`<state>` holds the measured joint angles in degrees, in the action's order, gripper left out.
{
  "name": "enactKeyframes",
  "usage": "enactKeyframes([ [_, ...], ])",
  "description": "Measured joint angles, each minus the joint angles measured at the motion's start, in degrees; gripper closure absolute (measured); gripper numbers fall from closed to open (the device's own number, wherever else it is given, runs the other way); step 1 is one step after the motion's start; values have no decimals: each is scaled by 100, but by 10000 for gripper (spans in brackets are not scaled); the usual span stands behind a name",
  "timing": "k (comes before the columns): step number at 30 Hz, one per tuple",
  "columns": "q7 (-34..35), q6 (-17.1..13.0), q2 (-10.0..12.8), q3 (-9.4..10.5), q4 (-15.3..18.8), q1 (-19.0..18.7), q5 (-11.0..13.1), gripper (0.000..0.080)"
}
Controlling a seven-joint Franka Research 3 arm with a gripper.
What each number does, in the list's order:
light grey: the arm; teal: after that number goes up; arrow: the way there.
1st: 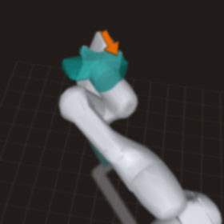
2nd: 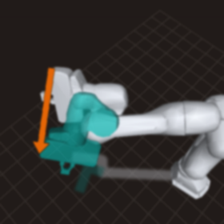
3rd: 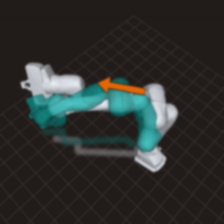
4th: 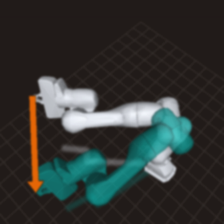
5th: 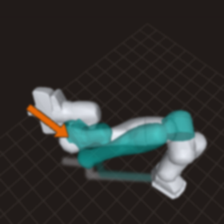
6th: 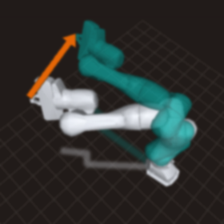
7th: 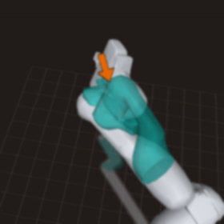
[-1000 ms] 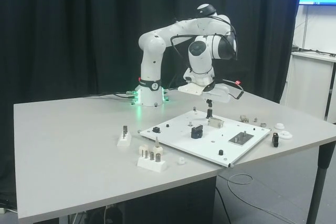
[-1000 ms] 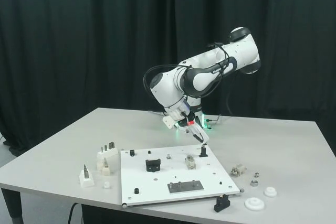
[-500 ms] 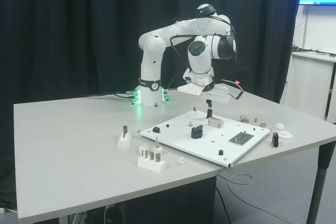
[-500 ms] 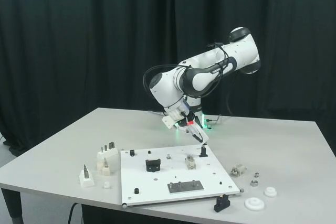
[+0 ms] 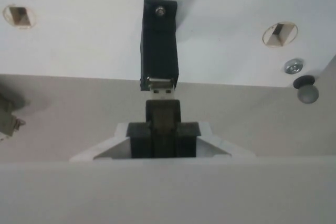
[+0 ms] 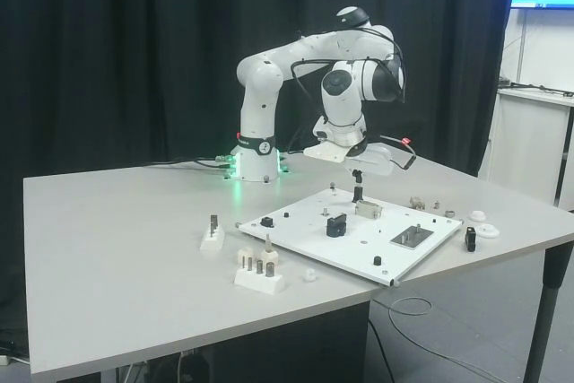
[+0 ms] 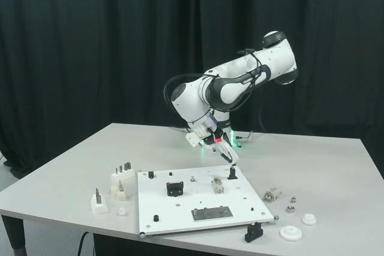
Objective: Insert USB.
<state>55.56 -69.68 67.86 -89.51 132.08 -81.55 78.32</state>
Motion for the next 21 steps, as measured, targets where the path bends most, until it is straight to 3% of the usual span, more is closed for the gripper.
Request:
enactKeyframes([
  [21, 0, -48, 2, -1, 15, -56, 5, 712],
])
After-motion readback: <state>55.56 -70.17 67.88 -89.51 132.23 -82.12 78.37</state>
